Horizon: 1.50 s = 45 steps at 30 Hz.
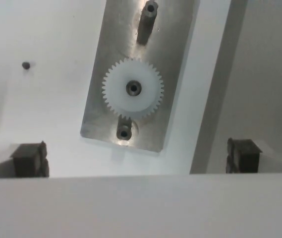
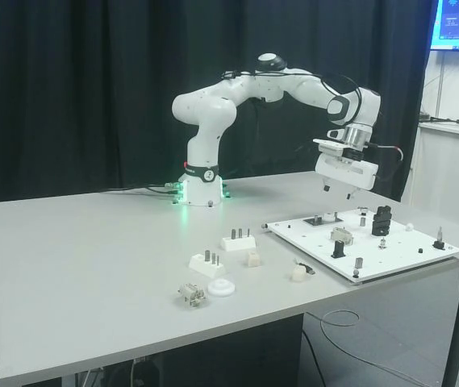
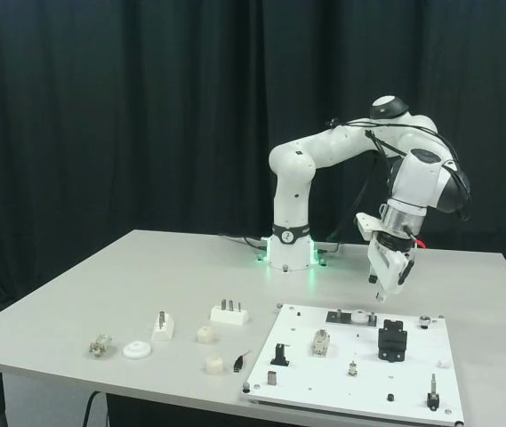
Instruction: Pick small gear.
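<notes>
White, the small gear (image 1: 133, 89) sits on a metal plate (image 1: 170, 59) between wide-open fingers (image 1: 30, 159) in the wrist view; both room views show it near the board's (image 2: 406, 258) far edge, where descending off-centre could strike its teeth.

White arm (image 3: 324, 147) outstretched, gripper (image 1: 136, 158) hovering, jaws apart.

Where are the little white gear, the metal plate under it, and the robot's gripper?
small gear (image 1: 133, 89): wrist view, its hub.
metal plate (image 1: 173, 59): wrist view, bare surface.
gripper (image 3: 384, 288): second room view, between fingertips.
</notes>
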Each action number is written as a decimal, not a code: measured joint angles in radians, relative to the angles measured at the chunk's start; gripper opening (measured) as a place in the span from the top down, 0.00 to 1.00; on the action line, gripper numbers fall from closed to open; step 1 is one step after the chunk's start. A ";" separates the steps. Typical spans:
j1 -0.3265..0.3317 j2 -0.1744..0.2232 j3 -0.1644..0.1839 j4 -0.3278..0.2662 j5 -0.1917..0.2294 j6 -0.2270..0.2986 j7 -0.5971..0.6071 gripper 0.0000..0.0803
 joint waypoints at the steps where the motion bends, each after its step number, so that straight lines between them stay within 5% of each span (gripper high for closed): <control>1: 0.000 0.000 0.000 0.000 0.000 0.000 -0.001 0.00; 11: -0.001 -0.013 -0.002 0.024 0.002 0.001 -0.025 0.00; 25: -0.051 -0.020 0.008 0.174 0.071 0.020 -0.009 0.00; 36: -0.166 -0.008 0.085 0.338 0.103 0.090 0.049 0.00; 45: -0.291 0.012 0.140 0.465 0.105 0.099 0.086 0.00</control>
